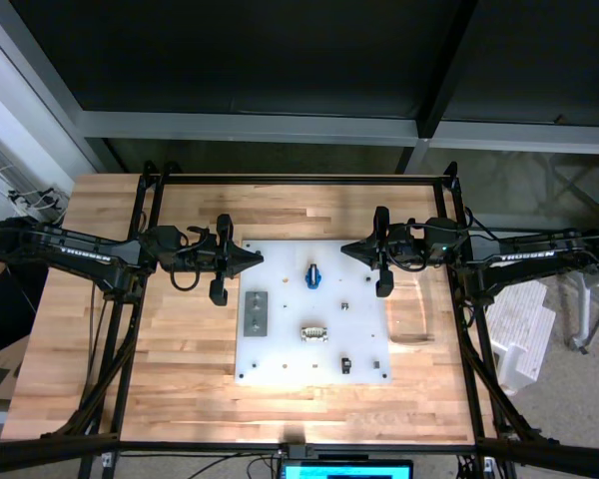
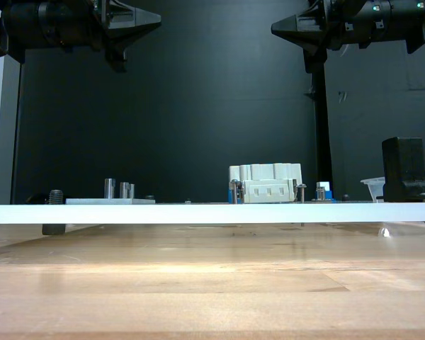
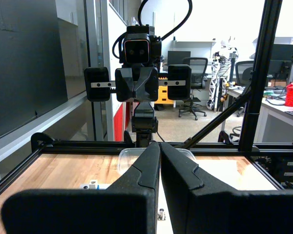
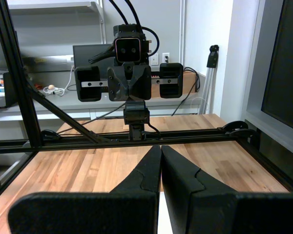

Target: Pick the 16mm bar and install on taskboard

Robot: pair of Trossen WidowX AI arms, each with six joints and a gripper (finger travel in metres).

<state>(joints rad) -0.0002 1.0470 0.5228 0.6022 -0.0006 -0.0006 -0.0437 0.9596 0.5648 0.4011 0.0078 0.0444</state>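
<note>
Pale wood-grain table (image 2: 212, 283) carries the flat white taskboard (image 1: 280, 349). Above its far edge, the black left gripper (image 1: 252, 257) and right gripper (image 1: 349, 249) hover, wedge-shaped fingers clenched (nothing between). I cannot tell where the 16mm bar is.

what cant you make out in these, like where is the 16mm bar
16mm bar: cannot tell where it is; parts on the white task board too small in the high view, edge-on in the low view.
Clear plastic tray beside the board: contents too faint from above, cut off at the low view's edge.
Left pincer and right pincer, both shut and empty, hover over the board's far edge, cropped in the low view.
</note>
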